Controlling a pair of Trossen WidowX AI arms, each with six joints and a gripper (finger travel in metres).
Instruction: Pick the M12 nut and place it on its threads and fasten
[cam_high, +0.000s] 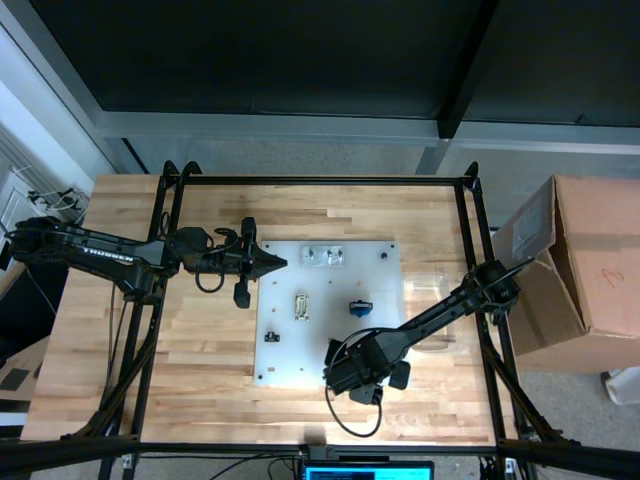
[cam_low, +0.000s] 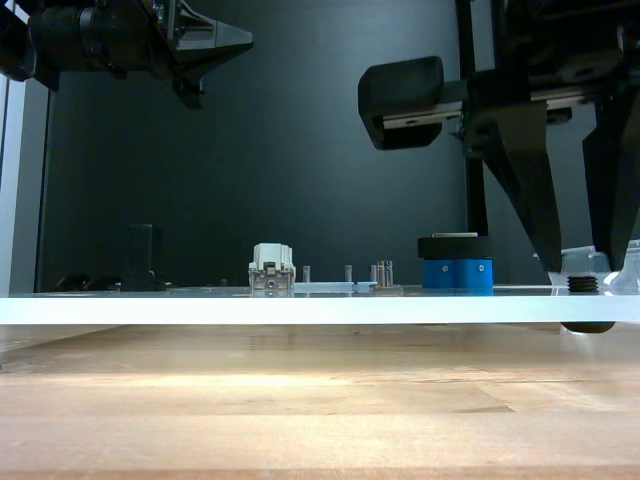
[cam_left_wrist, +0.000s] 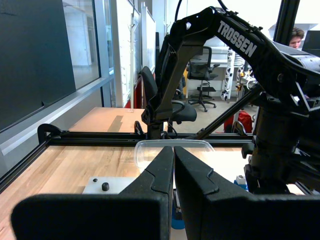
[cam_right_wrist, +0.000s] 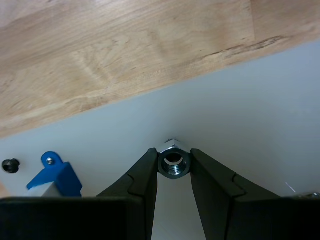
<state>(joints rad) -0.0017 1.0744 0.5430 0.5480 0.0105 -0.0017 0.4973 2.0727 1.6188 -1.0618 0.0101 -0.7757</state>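
Low centre in the high view, the right gripper (cam_right_wrist: 173, 157) clamps the nut (cam_right_wrist: 173, 164) over the white board (cam_high: 300, 368), off its bare stud (cam_low: 585, 284). The left gripper (cam_high: 274, 263), pinched closed, hovers mid-left.

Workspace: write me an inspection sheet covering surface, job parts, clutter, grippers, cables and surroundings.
Surface: wooden table carrying a white board.
Job's things: silver nut held between the right gripper's fingertips above the board, clear of its stud; stud shows bare ribs.
Clutter: clear tray beside the board; blue block and white connector on the board.
Grippers: right gripper shut on the nut, over the board's near edge; left gripper shut, raised over the board's far left edge.
Cables: black loop hanging off the right arm.
Surroundings: cardboard box right of the table.
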